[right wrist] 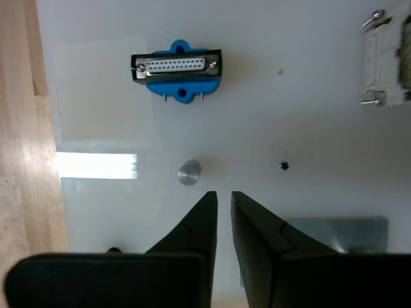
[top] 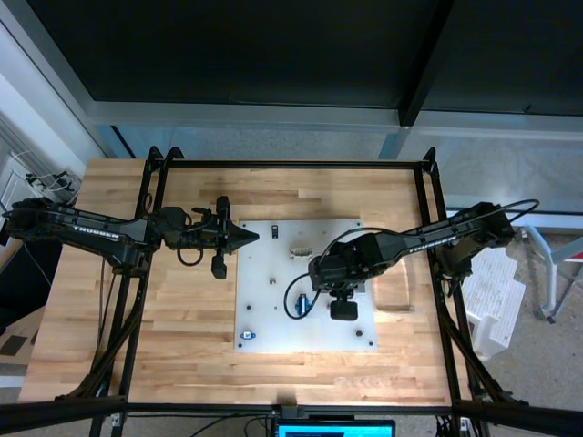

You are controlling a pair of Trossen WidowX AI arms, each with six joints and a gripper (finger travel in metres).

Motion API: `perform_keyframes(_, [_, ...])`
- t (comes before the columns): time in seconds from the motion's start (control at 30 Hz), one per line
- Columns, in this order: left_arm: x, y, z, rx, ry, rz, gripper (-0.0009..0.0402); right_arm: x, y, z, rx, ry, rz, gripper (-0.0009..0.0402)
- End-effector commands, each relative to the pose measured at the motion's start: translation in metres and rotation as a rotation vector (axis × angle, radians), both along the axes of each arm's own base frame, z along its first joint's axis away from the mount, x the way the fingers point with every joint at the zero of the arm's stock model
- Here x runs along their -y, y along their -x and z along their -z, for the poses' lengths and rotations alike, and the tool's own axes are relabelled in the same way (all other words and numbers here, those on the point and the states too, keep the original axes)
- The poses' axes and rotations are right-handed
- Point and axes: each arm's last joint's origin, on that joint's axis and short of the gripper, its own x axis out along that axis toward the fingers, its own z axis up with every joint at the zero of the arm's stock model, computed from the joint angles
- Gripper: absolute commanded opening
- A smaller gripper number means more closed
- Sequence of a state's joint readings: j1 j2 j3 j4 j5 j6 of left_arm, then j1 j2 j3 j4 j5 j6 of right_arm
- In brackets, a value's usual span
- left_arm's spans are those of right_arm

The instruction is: Remove the 16mm cylinder and place in the container

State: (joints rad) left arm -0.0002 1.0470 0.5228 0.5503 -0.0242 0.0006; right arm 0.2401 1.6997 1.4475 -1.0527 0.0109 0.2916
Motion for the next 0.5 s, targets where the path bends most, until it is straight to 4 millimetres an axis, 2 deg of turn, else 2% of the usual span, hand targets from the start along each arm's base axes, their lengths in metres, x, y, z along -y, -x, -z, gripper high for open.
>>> perform_keyframes(0.03, [0.000, 0.000, 0.000, 0.000, 0.000, 0.000, 0.0000, -0.004, -0.001, 0.002, 0.002, 0.020, 0.014, 0.0058])
perform_keyframes(0.3, [0.000, 0.000, 0.000, 0.000, 0.000, 0.000, 0.0000, -0.013, -0.009, 0.020, -0.035, 0.032, 0.028, 0.0091])
perform_keyframes(0.5, [0.000, 0.000, 0.000, 0.000, 0.000, 0.000, 0.0000, -0.020, -0.013, 0.031, -0.051, 0.047, 0.030, 0.0132])
